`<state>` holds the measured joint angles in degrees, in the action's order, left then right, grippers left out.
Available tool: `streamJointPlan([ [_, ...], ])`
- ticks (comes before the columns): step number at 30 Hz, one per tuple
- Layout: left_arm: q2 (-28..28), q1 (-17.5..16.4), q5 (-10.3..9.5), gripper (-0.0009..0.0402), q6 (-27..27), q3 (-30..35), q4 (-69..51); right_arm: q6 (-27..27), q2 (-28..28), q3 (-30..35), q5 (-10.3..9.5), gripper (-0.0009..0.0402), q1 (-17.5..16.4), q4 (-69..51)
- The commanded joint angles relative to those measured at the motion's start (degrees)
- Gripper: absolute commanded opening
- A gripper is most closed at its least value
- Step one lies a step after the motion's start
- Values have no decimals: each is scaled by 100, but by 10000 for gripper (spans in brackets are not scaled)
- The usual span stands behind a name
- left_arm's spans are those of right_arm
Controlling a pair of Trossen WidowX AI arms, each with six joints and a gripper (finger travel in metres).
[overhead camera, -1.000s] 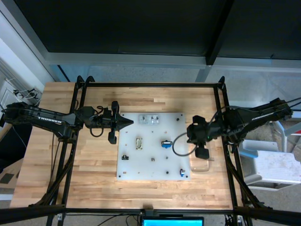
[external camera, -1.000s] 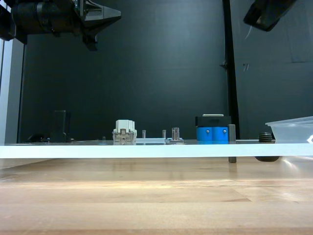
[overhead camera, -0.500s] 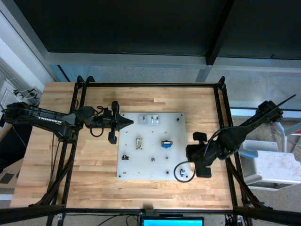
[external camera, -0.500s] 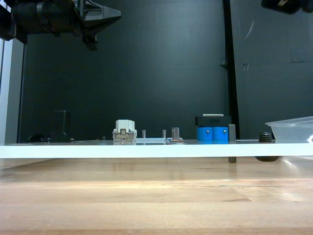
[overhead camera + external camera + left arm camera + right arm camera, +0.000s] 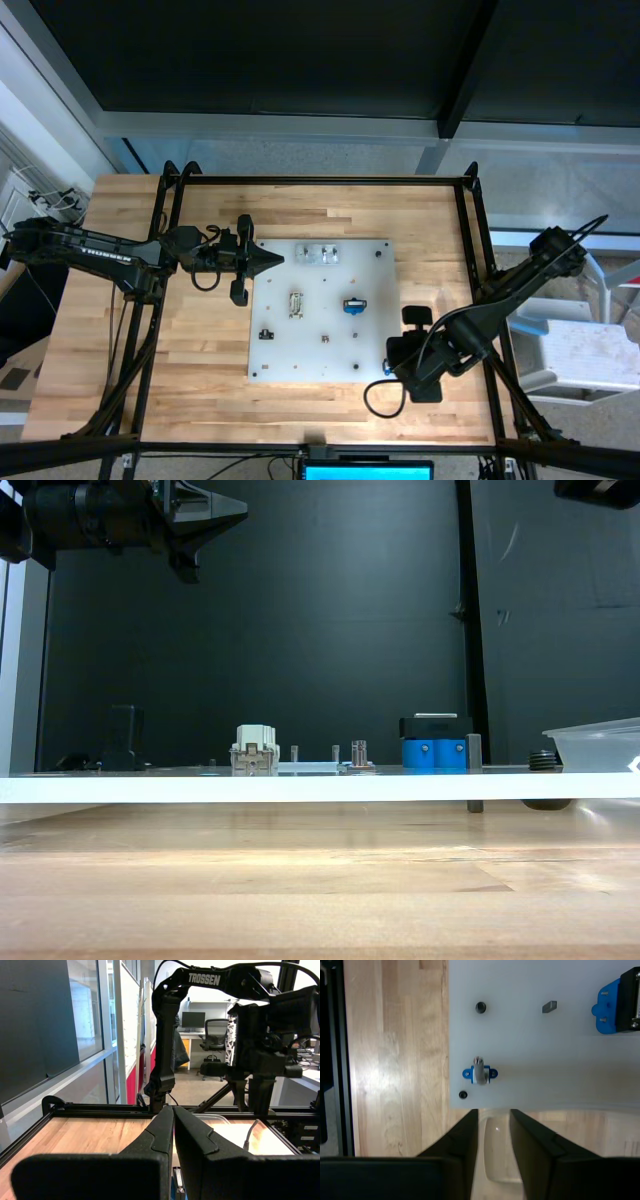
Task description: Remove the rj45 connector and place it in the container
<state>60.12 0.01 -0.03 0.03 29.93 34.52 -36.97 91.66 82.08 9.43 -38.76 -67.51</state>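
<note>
Right end effector [image 5: 494,1122], released and empty, hovers over the container [image 5: 496,1160]. The rj45 connector [image 5: 479,1073] sits near the white board's [image 5: 545,1050] corner, close by. Left end effector [image 5: 173,1110], clenched, hangs above the board's left edge.

Glossy wood on the table [image 5: 200,350], smooth matt white plastic on the board [image 5: 530,1050]. Clear shiny plastic for the container [image 5: 600,742], blue plastic on the rj45 connector [image 5: 479,1074]. Matt black plastic on left gripper [image 5: 173,1110] beside the board and right gripper [image 5: 494,1117] above the container.
</note>
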Motion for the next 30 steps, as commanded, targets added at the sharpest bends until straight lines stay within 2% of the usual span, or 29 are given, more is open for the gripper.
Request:
streamJointPlan([
  [1, 0, -2, 0, 1, -2, 2, 0, -11, 90, -7, 28, 132, -11, 129],
  [4, 0, 0, 0, 1, -2, 2, 0, -24, 170, -9, 168, 159, -15, 225],
  [8, 0, 0, 0, 1, -2, 2, 0, -15, 267, -13, 205, 178, -17, 229],
  [18, 0, 0, 0, 1, -2, 2, 0, 140, 527, -68, 203, 181, -31, 431],
  [27, 0, -2, 0, 1, -2, 2, 0, 55, 529, -503, 219, 181, -37, 986],
  [30, 0, 0, 0, 1, -2, 2, 0, 59, 529, -599, 280, 181, -39, 1139],
])
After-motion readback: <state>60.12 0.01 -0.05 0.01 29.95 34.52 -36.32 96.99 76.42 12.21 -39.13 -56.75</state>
